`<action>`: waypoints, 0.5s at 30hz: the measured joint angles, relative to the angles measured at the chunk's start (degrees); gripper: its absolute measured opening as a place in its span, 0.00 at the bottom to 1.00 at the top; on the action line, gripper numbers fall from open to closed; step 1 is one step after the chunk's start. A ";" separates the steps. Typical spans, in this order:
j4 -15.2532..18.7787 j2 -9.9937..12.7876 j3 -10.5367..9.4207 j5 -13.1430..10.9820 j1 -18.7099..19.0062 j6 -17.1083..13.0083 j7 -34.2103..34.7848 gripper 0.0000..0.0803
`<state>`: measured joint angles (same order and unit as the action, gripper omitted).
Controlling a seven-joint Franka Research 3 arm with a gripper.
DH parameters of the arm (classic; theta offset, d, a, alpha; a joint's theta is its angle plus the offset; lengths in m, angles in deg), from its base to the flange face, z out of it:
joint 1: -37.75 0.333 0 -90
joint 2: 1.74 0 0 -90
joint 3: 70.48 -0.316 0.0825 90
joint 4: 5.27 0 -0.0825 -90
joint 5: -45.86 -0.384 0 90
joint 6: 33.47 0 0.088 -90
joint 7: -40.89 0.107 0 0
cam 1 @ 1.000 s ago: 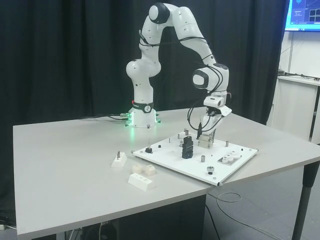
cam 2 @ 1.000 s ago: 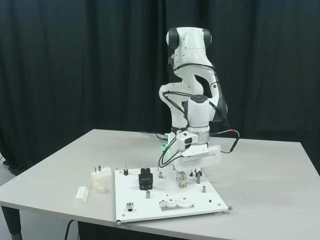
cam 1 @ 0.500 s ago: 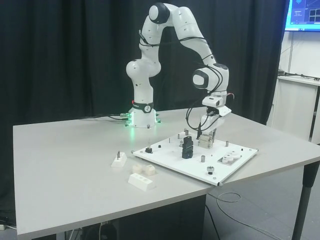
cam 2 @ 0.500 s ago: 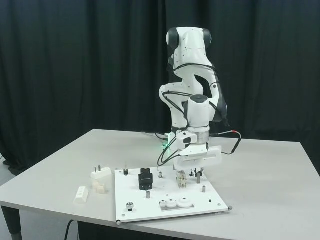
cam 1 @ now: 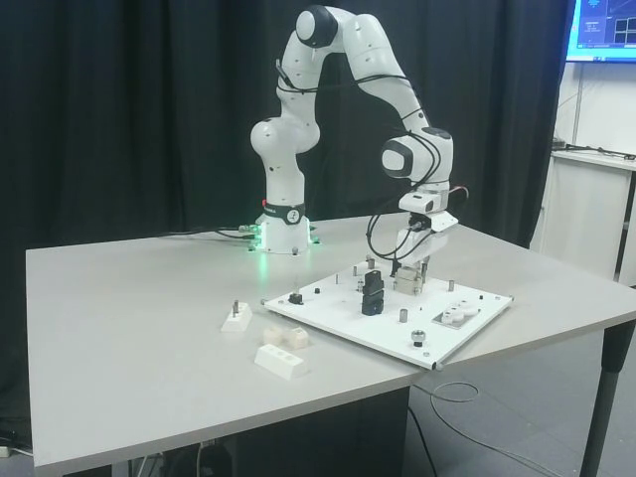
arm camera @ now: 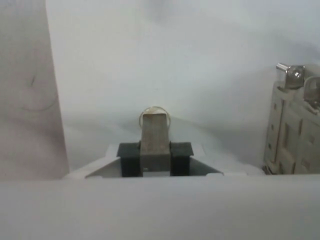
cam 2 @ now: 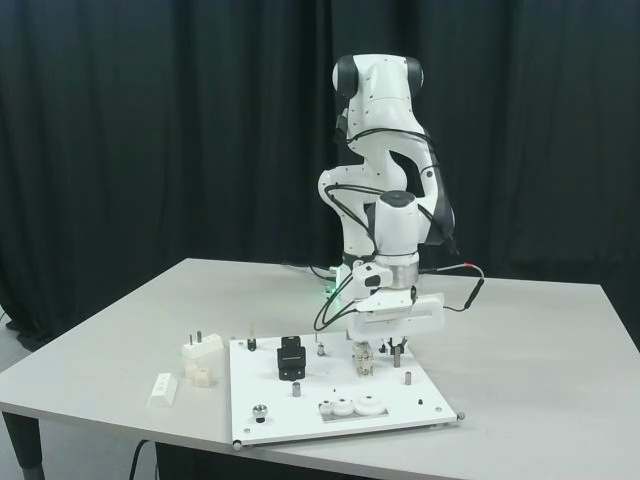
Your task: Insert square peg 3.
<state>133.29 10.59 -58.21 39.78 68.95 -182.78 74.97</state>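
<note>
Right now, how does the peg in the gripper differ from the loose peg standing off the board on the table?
The held peg is clamped between the black fingers, hanging over the white board; the loose peg stands free in a white block on the grey table. The held peg sits beside the arm's end; the loose one is off the board. Both stand upright.

The grey table (cam 1: pixel 129 298) carries the arm's base (cam 1: pixel 282 237) near its far edge, a white board (cam 1: pixel 338 323) toward the front right corner, and three small white blocks (cam 1: pixel 280 360) just beside the board's left edge
</note>
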 joint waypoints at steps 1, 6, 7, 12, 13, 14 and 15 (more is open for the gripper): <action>0.00 -0.01 -0.01 0.00 0.00 0.00 0.00 0.14; 0.00 -0.02 -0.07 0.02 0.00 -0.03 -0.02 0.14; 0.00 -0.02 -0.07 0.04 0.00 -0.04 -0.08 0.14; 0.06 0.00 -0.07 0.11 0.00 -0.15 -0.65 0.14; 0.09 0.04 -0.08 0.11 0.00 -0.24 -0.81 0.14; 0.13 0.10 -0.08 0.11 0.01 -0.37 -1.02 0.14; 0.18 0.17 -0.08 0.11 0.01 -0.56 -1.29 0.14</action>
<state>133.47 10.76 -58.29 39.89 68.95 -183.34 73.68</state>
